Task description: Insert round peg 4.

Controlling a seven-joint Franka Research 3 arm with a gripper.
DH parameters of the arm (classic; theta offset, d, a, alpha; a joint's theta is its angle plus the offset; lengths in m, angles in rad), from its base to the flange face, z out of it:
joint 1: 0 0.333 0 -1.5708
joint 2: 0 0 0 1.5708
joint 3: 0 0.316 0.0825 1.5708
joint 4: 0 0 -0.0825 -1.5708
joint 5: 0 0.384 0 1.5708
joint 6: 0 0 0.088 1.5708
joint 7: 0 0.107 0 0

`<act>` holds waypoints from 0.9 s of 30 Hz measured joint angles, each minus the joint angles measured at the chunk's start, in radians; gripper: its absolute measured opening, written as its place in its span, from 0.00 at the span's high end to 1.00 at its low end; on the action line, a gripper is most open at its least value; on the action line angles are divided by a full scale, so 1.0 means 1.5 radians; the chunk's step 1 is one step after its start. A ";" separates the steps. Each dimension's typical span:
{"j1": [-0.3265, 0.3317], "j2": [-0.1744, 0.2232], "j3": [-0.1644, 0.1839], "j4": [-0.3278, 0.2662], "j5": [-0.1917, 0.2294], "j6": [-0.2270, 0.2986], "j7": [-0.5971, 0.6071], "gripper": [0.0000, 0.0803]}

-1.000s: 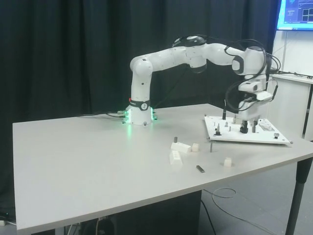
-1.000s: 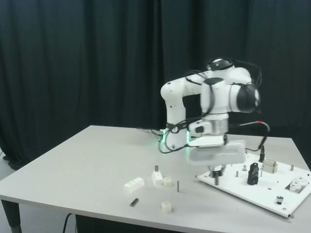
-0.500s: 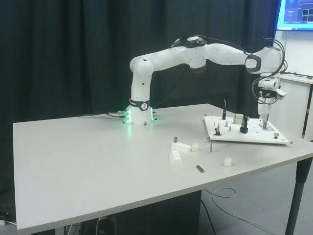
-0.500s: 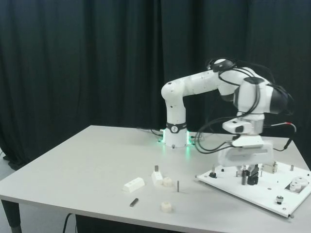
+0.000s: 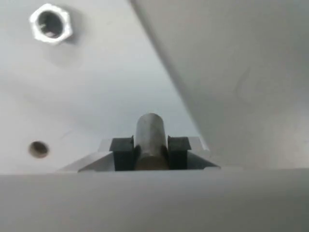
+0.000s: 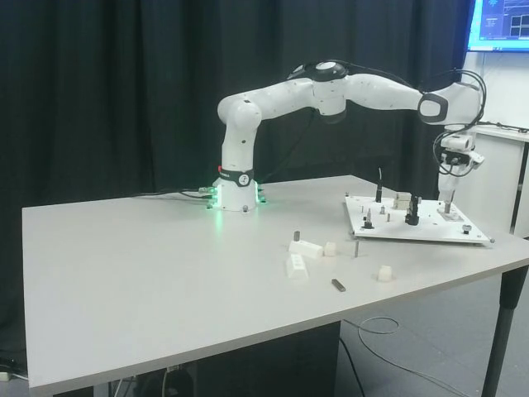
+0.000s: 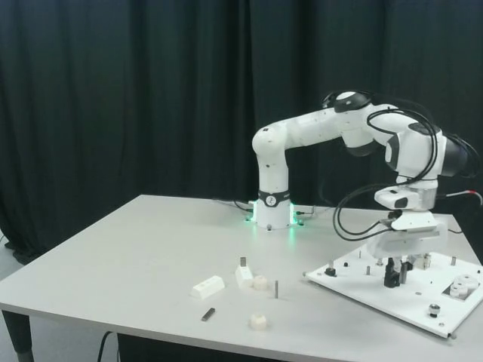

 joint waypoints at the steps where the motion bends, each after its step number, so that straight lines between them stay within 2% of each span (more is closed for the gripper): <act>1: 0.003 0.000 0.001 0.000 0.000 -0.002 0.005 0.82; 14: 0.036 0.000 0.033 0.000 -0.011 -0.008 0.064 0.82; 22: 0.049 0.000 0.057 -0.002 -0.021 0.002 0.101 0.82; 27: 0.056 0.000 0.064 -0.007 -0.024 0.010 0.118 0.82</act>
